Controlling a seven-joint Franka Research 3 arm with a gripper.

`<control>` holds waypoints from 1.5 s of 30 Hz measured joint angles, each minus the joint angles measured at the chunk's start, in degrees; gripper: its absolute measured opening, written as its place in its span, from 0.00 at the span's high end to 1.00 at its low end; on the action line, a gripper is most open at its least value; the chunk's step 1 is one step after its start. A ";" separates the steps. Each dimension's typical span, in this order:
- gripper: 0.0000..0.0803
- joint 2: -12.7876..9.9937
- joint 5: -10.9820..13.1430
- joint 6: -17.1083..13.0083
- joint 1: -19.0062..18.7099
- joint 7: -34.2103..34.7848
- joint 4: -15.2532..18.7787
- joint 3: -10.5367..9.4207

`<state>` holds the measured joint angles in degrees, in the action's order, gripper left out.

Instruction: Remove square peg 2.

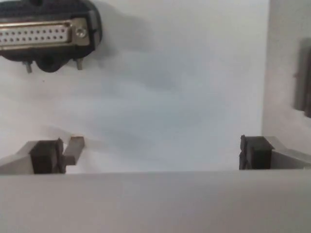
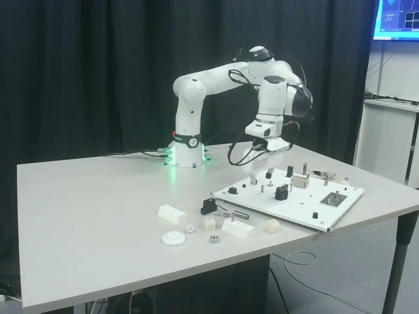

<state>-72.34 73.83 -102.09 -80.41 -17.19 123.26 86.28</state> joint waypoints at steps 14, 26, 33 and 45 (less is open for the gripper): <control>0.00 0.20 1.00 -0.94 -2.00 0.64 2.75 -2.56; 0.00 1.68 3.00 -3.10 -7.67 1.20 8.07 -1.97; 0.00 1.81 4.42 -6.70 -11.24 1.52 10.59 -1.06; 0.00 1.81 4.67 -10.49 -12.11 2.92 11.04 -1.38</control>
